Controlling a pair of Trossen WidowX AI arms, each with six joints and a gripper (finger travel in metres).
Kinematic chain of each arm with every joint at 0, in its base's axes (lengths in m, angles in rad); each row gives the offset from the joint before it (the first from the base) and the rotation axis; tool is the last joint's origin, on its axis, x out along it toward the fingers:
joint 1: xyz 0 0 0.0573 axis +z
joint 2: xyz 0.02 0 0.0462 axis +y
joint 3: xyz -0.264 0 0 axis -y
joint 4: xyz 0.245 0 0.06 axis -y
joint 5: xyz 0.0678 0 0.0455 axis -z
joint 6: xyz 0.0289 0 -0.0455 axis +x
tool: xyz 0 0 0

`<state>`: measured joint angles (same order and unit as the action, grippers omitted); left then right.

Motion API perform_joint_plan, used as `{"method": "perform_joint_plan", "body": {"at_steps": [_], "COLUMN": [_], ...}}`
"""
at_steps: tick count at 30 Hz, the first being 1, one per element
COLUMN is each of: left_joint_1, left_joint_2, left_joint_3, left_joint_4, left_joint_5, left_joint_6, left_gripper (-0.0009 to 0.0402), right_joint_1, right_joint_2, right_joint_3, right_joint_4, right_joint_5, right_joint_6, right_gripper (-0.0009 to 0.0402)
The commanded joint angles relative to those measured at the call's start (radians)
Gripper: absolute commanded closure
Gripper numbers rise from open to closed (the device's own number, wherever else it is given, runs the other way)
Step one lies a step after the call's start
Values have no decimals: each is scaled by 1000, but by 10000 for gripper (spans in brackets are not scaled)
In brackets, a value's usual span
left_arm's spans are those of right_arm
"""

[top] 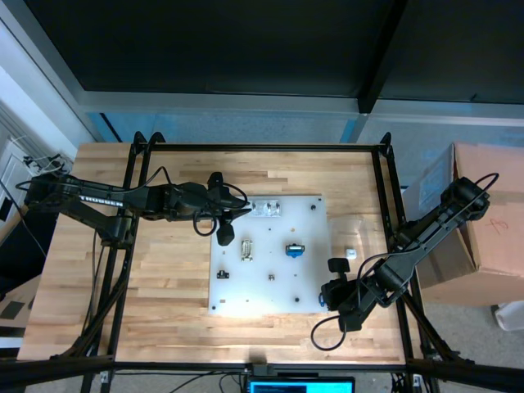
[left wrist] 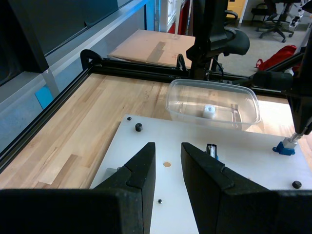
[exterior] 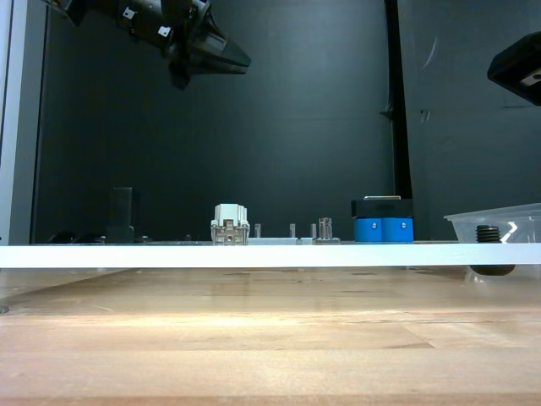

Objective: Pick the RJ45 connector and install on the taskboard

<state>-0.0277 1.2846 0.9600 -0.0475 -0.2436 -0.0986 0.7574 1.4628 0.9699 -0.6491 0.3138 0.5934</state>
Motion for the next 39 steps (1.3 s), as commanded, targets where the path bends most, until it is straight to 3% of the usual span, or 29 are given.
{"method": "perform_joint_plan", "body": {"at_steps": [1, 39], "left_joint_1": [0, 0], "left_joint_2": [0, 0], "left_joint_3": [0, 0], "left_joint_4": [0, 0], "left_joint_5": [0, 0], "left_joint_6": [0, 0], "left_gripper": [324, 324], "right_joint_1": [0, 5], "right_joint_2": [0, -14], "right_joint_3": [-7, -61], "right_joint_4": [2, 46], "right_joint_5": [0, -3], "right_joint_6": [-3, -21], "right_gripper": [393, 393]}}
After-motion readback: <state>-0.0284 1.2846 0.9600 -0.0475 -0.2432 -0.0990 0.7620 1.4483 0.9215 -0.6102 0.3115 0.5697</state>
